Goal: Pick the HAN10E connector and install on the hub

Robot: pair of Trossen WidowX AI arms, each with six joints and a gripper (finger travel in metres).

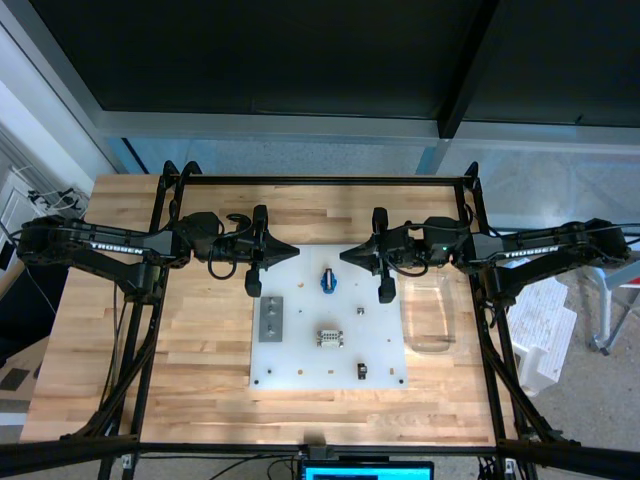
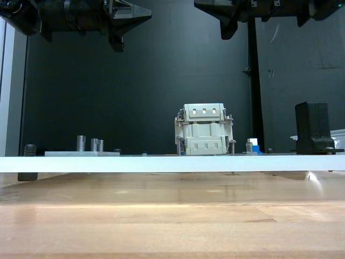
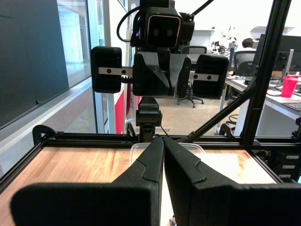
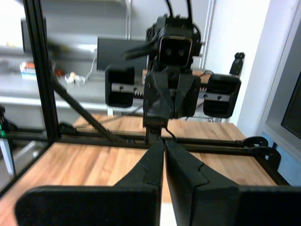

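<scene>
As both hang high | left gripper (image 1: 294,250) closed, empty | right gripper (image 1: 346,255) closed, empty

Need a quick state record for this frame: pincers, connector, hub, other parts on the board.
left pincer: shut, holding nothing, raised near the plate's far edge
right pincer: shut, holding nothing, raised near the plate's far edge
HAN10E connector: upright, appears stacked on the hub
hub: on white plate, under the connector
other: grey two-hole block, blue part, black part, clear tray
</scene>
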